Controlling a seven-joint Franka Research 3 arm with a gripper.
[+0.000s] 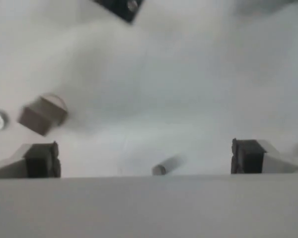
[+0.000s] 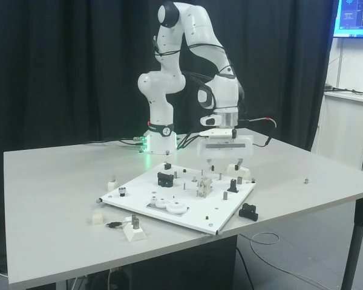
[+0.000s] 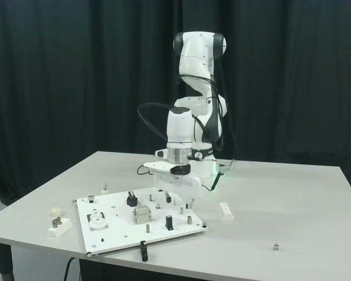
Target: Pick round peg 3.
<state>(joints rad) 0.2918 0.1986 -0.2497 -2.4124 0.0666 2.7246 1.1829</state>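
Observation:
A small grey round peg (image 1: 165,165) stands on the white board (image 1: 154,89), between my two fingertips and near the lower edge of what the wrist view shows. My gripper (image 1: 145,158) is open, with one black pad (image 1: 42,159) on each side and nothing held. In the room views the gripper (image 2: 225,163) (image 3: 178,202) hangs a little above the far right part of the white board (image 2: 187,220) (image 3: 120,240), fingers pointing down. Among the board's small pegs I cannot single out this one in the room views.
On the board are a metal block (image 2: 203,186) (image 3: 141,215), white gears (image 2: 172,206) (image 3: 96,221), black fixtures (image 2: 165,178) (image 3: 169,222) and several small pegs. A white holder (image 2: 135,229) (image 3: 58,227), a black clip (image 2: 248,211) (image 3: 144,250) and a white piece (image 3: 226,211) lie off the board.

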